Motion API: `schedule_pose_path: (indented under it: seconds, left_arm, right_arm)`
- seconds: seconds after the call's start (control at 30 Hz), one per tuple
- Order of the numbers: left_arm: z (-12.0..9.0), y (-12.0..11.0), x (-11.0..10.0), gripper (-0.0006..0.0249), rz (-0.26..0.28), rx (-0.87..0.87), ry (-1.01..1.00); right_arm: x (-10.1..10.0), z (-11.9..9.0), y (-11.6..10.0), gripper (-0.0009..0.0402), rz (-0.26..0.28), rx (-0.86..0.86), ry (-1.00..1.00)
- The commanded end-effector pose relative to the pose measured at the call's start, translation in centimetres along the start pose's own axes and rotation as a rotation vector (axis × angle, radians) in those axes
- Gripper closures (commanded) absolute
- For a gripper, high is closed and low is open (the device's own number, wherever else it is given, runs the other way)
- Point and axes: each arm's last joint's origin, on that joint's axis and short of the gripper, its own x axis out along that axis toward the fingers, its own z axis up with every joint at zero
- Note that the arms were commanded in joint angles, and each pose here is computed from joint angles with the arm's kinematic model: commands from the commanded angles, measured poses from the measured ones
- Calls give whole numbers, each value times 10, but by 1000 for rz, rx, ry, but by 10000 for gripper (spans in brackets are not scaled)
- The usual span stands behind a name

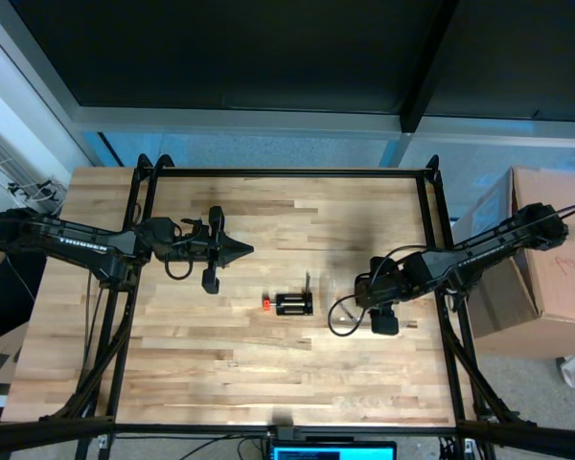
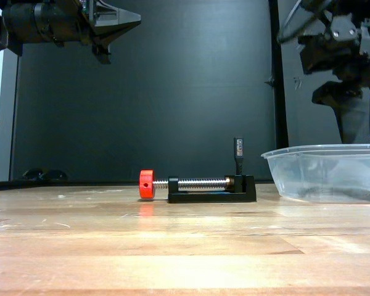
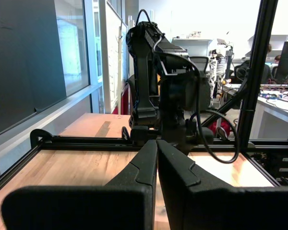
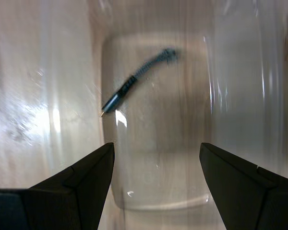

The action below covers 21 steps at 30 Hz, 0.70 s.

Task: Remove the USB-C connector from the USB-C receptacle and place in the container

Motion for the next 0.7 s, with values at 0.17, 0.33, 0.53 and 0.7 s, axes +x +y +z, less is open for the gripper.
schedule_pose_path:
  seconds: [0.17, 0.33, 0.53, 0.7]
  left_arm:
    - [0, 0, 0, 243, 0, 0, -1]
    - [0, 0, 0, 243, 0, 0, -1]
    - [0, 0, 0, 243, 0, 0, -1]
    - [0, 0, 0, 243, 0, 0, -1]
  right_arm:
    - [-21, 16, -3, 172, 8, -7, -140]
    - [-48, 29, -18, 203, 28, 4, -408]
    - [-73, 38, -35, 267, -11, -17, -676]
    - [-88, 46, -43, 344, -24, -50, -884]
